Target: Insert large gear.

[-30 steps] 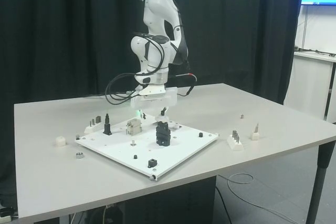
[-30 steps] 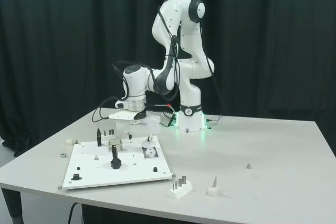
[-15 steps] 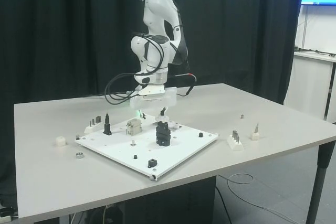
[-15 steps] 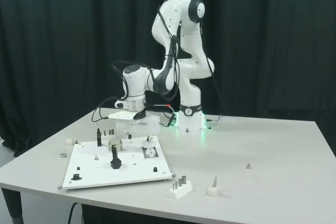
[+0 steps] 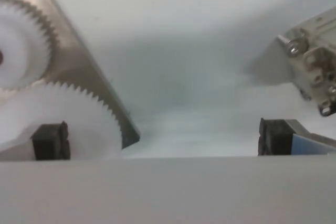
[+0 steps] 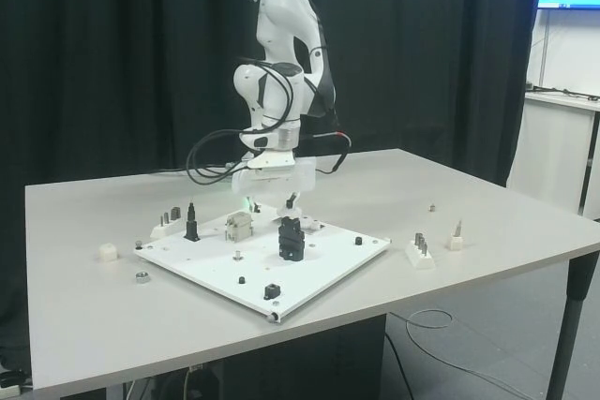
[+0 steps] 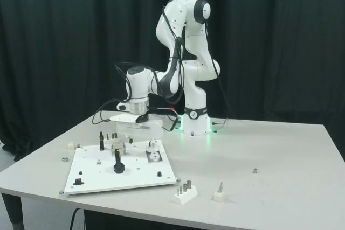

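The large white gear [image 5: 63, 116] lies flat on a grey metal plate [image 5: 79, 61], its teeth meshing with a second white gear [image 5: 21, 40]. In the room views the large gear [image 7: 153, 145] sits at the far side of the white board [image 7: 97, 179]. My gripper [image 5: 161, 139] hangs just above the board, open, with nothing between its fingers. One black fingertip [image 5: 50, 140] is over the large gear, the other [image 5: 273, 137] stands far from it over bare board. In the first room view my gripper [image 6: 272, 196] hovers over the back of the board [image 6: 319, 264].
A metal connector block [image 5: 315, 61] [image 6: 239, 227] stands beside the gripper. On the board are a black upright part [image 6: 291, 238], a black peg [image 6: 191, 222] and a small black block [image 6: 272, 290]. Off the board lie white pin holders [image 6: 421, 250], a white block [image 6: 109, 252] and a nut [image 6: 142, 276].
My gripper has risen slightly above the board and shifted a little away from the gear. The gear and the other parts have stayed in place.
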`<state>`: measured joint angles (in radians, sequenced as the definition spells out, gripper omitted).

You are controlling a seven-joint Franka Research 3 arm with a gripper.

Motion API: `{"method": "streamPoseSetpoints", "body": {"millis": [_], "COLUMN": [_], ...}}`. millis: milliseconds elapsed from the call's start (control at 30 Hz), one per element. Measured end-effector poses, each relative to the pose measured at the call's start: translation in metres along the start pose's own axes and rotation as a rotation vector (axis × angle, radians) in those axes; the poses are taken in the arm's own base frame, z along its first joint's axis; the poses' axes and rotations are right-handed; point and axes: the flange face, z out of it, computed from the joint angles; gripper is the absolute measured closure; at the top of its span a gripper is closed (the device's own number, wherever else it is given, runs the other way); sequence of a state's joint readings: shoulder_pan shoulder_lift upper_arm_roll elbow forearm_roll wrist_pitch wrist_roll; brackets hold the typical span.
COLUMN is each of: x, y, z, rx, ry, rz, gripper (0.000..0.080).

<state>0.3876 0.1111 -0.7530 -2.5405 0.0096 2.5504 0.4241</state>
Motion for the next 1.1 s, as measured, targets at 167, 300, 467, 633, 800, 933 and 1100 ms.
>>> {"method": "streamPoseSetpoints", "body": {"millis": [167,300,467,633,800,933,1100], "x": [0.003,0.003,0.004,0.003,0.001,-0.002,-0.003], "y": [0.0,0.001,0.004,0.009,0.012,0.013,0.011], "z": [0.0,0.0,0.0,0.001,0.002,0.003,0.003], "rx": [0.001,0.0,-0.002,-0.008,-0.017,-0.023,-0.025], "ry": [0.013,0.013,0.006,-0.015,-0.044,-0.064,-0.069], "rz": [0.002,0.006,0.012,0.021,0.027,0.026,0.021], "gripper": [0.0003,0.0003,0.0003,0.0003,0.0003,0.0003,0.0003]}}
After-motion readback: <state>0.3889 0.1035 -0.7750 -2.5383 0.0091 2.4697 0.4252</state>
